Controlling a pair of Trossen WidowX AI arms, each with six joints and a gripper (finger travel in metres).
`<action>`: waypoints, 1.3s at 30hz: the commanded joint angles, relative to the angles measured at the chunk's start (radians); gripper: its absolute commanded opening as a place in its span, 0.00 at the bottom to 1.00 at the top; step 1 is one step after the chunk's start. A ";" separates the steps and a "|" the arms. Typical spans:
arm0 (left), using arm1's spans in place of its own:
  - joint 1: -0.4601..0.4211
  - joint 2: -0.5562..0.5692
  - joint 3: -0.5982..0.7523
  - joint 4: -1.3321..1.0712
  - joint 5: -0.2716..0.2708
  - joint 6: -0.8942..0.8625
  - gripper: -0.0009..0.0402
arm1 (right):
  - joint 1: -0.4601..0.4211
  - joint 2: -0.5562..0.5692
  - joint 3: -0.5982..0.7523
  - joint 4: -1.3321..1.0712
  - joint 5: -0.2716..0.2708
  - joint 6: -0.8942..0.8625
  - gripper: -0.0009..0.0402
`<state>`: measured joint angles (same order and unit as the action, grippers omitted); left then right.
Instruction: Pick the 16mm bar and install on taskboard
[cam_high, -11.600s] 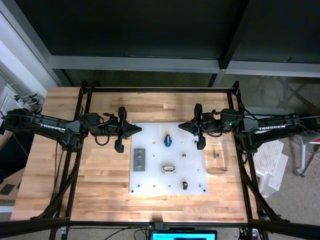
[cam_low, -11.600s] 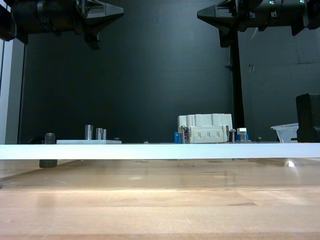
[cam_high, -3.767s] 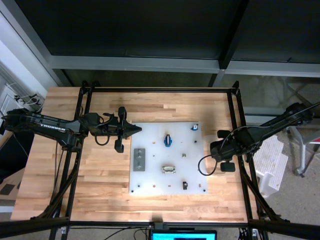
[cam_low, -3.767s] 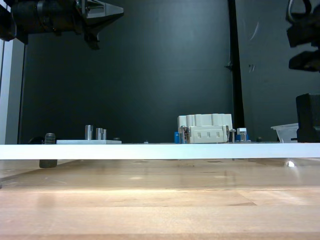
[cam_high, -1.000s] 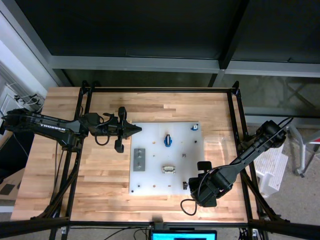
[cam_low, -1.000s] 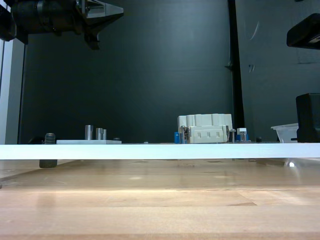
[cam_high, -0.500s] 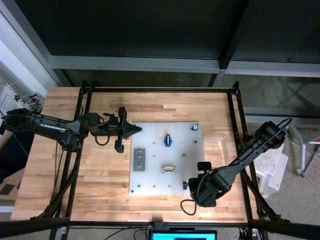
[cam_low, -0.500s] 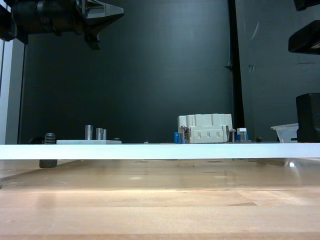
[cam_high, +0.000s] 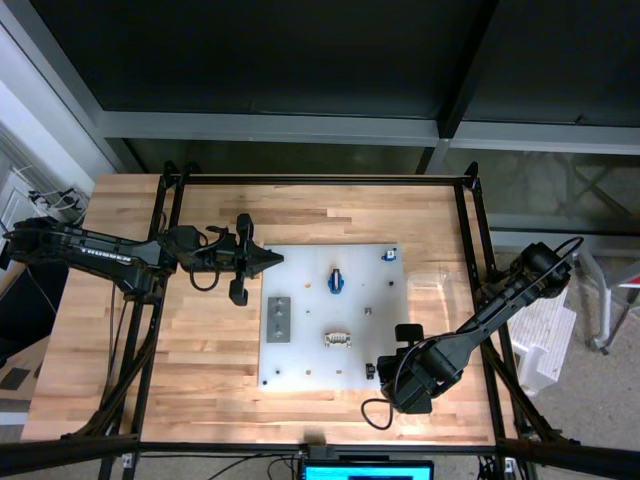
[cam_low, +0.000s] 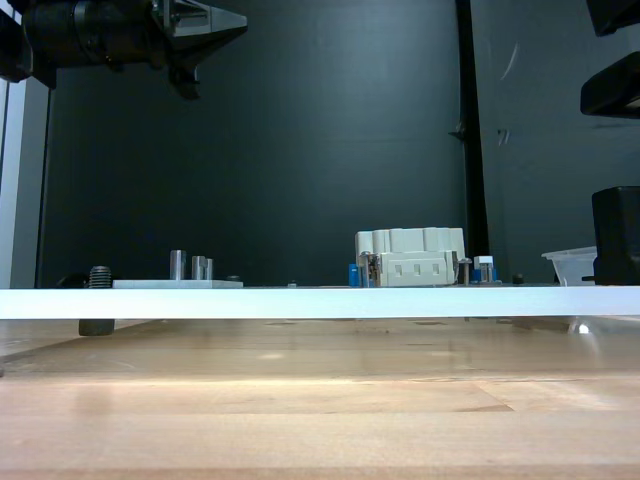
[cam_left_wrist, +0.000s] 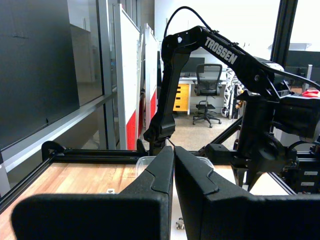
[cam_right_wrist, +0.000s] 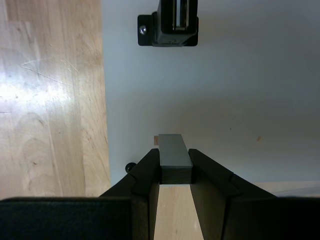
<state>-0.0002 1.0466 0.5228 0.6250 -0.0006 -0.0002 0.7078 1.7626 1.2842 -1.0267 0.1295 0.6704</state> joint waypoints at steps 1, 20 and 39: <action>0.000 0.000 0.000 0.000 0.000 0.000 0.02 | 0.000 -0.001 -0.005 0.005 0.000 0.000 0.03; 0.000 0.000 0.000 0.000 0.000 0.000 0.02 | 0.003 -0.001 -0.055 0.053 -0.020 0.006 0.03; 0.000 0.000 0.000 0.000 0.000 0.000 0.02 | 0.008 -0.001 -0.065 0.056 -0.017 0.004 0.03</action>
<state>-0.0002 1.0466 0.5224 0.6254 -0.0006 -0.0006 0.7155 1.7580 1.2205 -0.9710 0.1154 0.6754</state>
